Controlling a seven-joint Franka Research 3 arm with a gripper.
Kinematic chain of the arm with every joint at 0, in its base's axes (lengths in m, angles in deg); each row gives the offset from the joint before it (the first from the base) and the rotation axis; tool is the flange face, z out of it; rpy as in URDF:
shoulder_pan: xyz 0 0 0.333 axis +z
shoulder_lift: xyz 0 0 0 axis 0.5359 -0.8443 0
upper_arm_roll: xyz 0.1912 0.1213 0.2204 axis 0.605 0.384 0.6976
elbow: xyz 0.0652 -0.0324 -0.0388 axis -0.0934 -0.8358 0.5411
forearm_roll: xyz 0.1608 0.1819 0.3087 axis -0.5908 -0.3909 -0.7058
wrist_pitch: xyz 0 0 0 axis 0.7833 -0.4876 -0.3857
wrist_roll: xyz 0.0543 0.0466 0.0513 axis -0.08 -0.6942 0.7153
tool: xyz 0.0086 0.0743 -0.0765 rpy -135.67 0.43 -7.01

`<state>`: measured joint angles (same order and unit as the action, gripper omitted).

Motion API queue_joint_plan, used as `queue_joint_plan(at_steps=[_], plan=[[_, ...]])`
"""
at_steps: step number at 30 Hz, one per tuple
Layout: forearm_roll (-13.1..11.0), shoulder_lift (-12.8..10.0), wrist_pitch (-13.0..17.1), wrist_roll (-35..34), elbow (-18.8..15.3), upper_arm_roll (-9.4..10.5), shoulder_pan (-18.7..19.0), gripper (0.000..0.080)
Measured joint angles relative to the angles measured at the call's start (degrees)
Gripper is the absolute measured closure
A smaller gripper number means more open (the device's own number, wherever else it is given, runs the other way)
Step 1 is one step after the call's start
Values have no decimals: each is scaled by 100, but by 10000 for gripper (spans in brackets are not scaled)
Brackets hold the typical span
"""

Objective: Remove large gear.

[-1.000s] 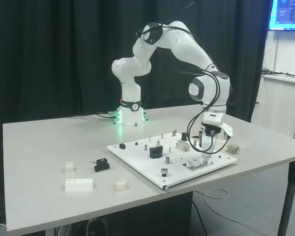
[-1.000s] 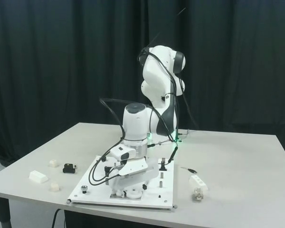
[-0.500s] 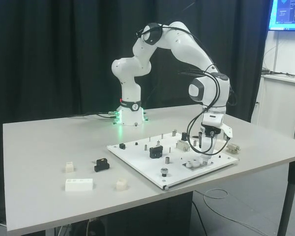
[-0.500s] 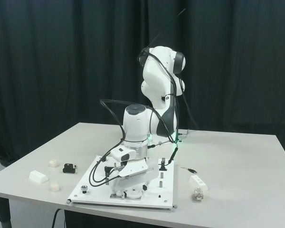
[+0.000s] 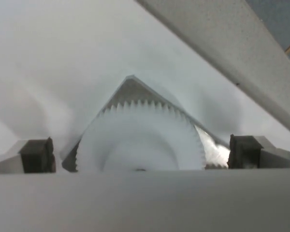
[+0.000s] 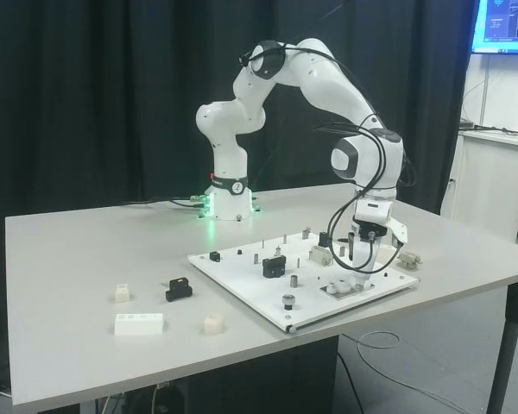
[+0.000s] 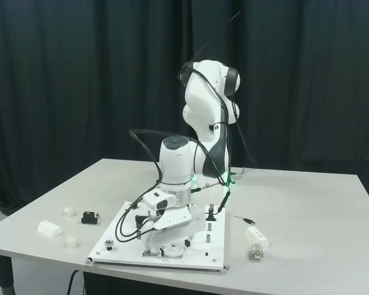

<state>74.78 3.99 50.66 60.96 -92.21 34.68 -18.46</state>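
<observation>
Two room cameras face arm (image 6: 311, 78) and table (image 6: 78, 259) from different sides, mid-distance; wrist camera close above board (image 7: 129, 246).

Matt white plastic large gear (image 5: 141, 145); smooth glossy white board (image 6: 242, 274); matt grey table (image 6: 78, 259)

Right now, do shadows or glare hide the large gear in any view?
Wrist view: the large gear is evenly lit, teeth readable, with soft shadows on the white board around it; a pale band cuts off its lower part. First room view: the only odd light is a green glow at the arm's base.
</observation>
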Motion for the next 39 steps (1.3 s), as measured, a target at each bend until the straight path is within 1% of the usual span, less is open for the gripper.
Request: queue_joint_plan(at_steps=[21,22,23,39], plan=[[-8,-59,28,-4,3,4,-9,3],[-8,-59,27,-4,3,4,-9,122],[-8,-59,26,-5,3,4,-9,205],[-8,-57,5,-9,12,4,-11,204]])
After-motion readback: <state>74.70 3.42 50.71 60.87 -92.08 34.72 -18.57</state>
